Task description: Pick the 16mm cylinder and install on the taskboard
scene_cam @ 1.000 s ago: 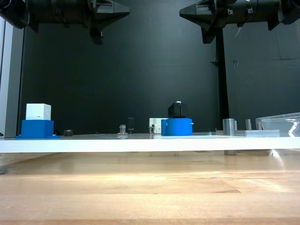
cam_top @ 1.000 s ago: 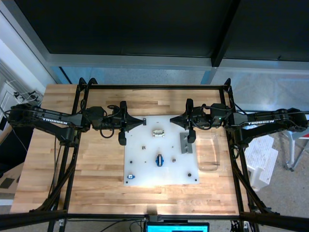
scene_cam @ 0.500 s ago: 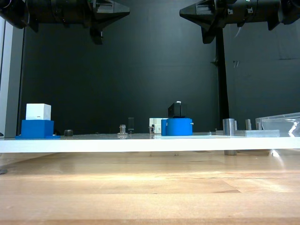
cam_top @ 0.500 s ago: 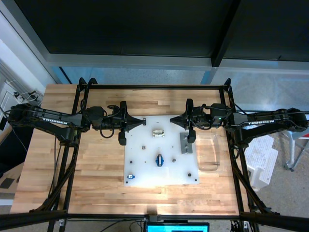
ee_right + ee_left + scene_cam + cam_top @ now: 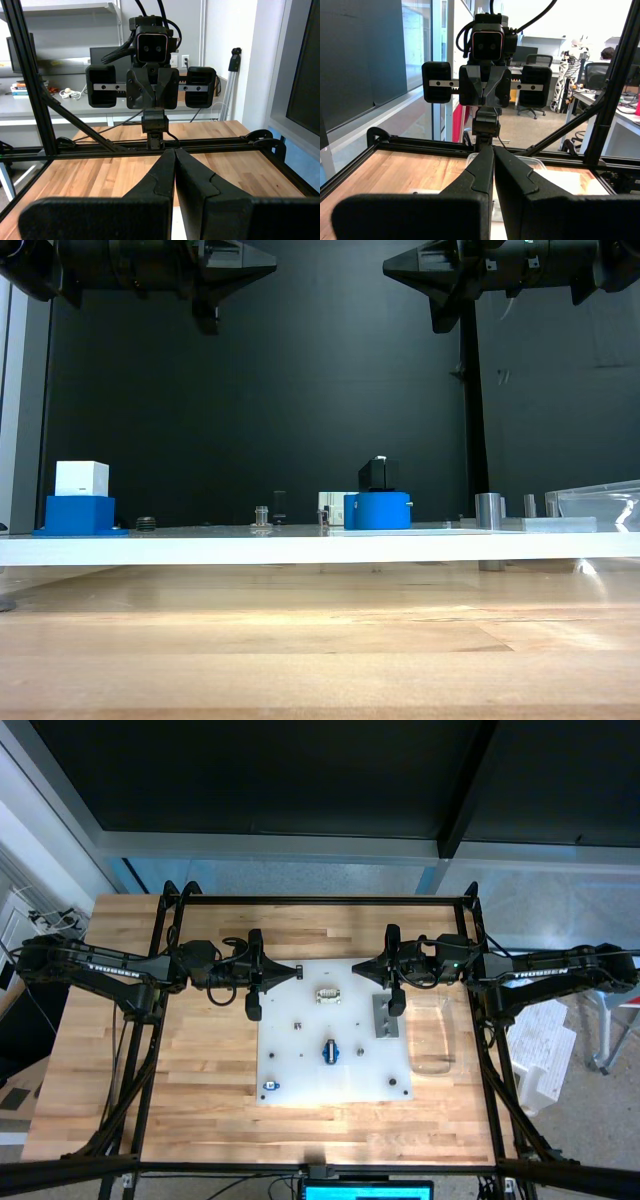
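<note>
The left hand point(image 5: 298, 970) hangs high over the far left edge of the taskboard point(image 5: 300, 1060). Its two fingers point(image 5: 475, 180) are pressed together with no gap and hold nothing. The right hand point(image 5: 353, 970) hangs at the same height over the far right part of the board, pointing toward the left one. Its fingers point(image 5: 197, 182) are also fully closed and empty. The two tips are near each other but apart.

A short grey round peg, which I take for the 16mm cylinder point(image 5: 487, 510), stands upright on the near right part of the board, well below both hands. On the board are also a blue connector point(image 5: 330, 1052) in the middle, a beige connector point(image 5: 326, 994) on the far side and a grey metal block point(image 5: 385, 1015) at the right. A clear plastic tray point(image 5: 432, 1040) lies on the bench point(image 5: 190, 1080) just beside the right edge of the board.
</note>
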